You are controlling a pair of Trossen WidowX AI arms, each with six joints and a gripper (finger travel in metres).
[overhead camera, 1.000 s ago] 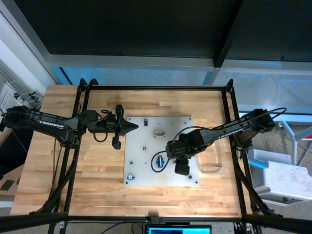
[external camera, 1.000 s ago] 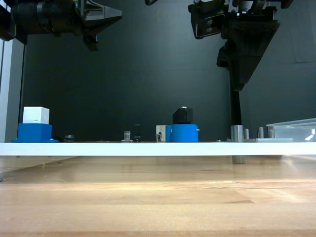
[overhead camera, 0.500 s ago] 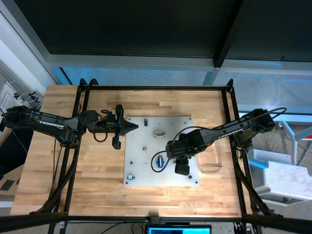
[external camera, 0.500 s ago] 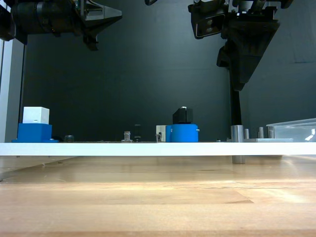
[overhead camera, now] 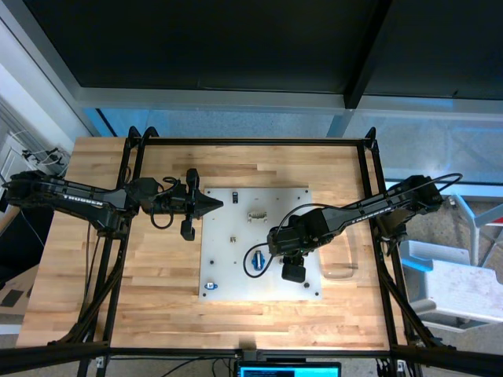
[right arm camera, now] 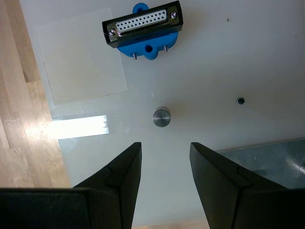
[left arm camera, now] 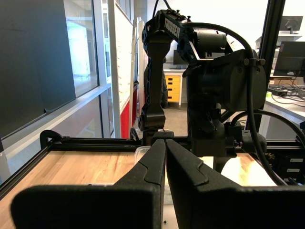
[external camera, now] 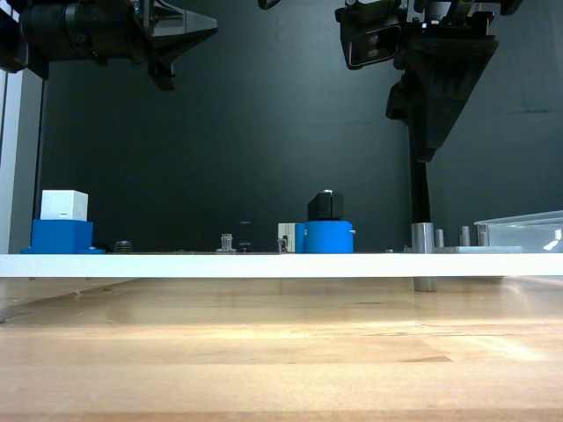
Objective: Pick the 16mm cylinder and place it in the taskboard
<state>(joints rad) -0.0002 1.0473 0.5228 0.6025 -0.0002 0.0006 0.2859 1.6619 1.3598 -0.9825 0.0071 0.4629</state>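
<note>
Your right gripper (right arm camera: 164,145) hangs over the white board (right arm camera: 200,62), pointing straight down. Its fingers (right arm camera: 125,167) are spread wide and there's nothing in them. The metal peg (right arm camera: 161,117) stands upright on the board, lined up with the gap between the fingers but a bit beyond their tips, so neither one touches it. I honestly can't tell if it's sunk into a hole or just sitting on the surface. The blue connector (right arm camera: 142,28) is on the same board, well apart from the peg. In the low view that gripper (external camera: 423,156) is way up above the board (external camera: 220,265).

Your left gripper (left arm camera: 165,140) is up in the air by the board's left edge (overhead camera: 206,236), held level and pointing toward the other arm. Its fingers are pressed flat together, holding nothing.
</note>
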